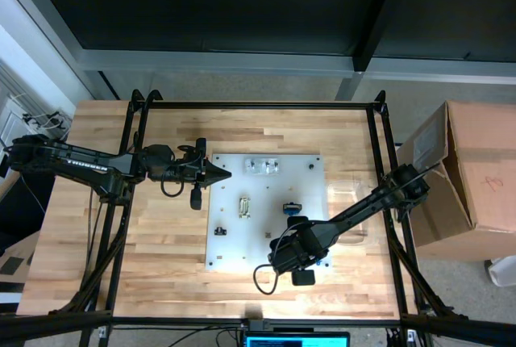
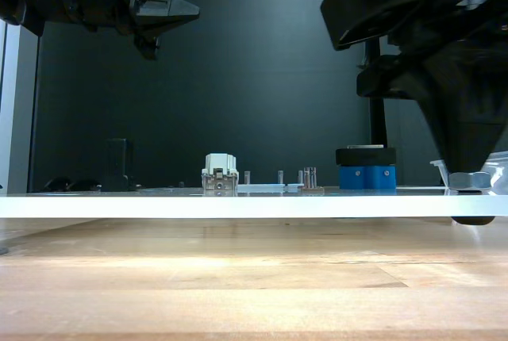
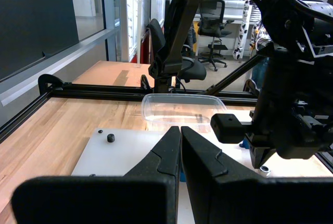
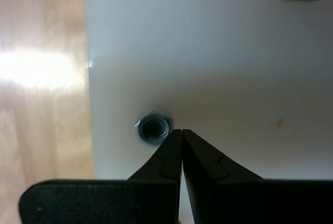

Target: Pick the M12 nut and place it on its threads and fasten

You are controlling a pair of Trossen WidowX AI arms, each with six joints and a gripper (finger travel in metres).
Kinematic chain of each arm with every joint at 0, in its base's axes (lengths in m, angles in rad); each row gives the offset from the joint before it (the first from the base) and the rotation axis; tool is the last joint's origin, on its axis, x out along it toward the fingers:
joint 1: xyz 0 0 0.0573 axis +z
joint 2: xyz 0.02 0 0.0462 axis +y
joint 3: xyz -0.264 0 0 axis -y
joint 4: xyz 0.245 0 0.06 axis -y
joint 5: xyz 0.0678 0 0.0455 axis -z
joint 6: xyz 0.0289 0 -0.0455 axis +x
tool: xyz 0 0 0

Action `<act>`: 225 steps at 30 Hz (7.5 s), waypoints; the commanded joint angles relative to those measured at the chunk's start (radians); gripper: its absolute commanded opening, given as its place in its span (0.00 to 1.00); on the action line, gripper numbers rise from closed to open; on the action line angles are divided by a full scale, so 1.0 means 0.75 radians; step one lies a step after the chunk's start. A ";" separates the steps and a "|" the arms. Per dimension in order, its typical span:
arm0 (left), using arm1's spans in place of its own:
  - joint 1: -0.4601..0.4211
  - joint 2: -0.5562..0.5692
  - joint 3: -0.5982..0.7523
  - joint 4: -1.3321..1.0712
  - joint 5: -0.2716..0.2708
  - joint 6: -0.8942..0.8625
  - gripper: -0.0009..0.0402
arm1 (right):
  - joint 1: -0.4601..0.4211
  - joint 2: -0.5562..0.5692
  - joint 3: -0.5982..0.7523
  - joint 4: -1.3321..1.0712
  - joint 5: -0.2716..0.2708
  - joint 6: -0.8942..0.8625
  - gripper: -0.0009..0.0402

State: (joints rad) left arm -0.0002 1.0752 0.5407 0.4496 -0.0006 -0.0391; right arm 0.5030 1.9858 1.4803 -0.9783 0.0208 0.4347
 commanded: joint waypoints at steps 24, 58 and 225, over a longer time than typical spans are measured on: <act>0.000 0.000 0.001 -0.005 0.000 0.000 0.02 | 0.006 -0.015 -0.012 0.044 0.110 0.032 0.02; 0.001 0.000 0.001 -0.005 0.000 0.000 0.02 | 0.000 -0.150 -0.061 0.068 -0.084 -0.035 0.02; 0.000 0.000 0.001 0.135 0.000 0.000 0.02 | -0.746 -1.382 -1.326 1.917 -0.064 -0.555 0.02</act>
State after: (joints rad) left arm -0.0002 1.0748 0.5415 0.5507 -0.0010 -0.0391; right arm -0.0566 0.9485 0.4854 0.4591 -0.0273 0.0177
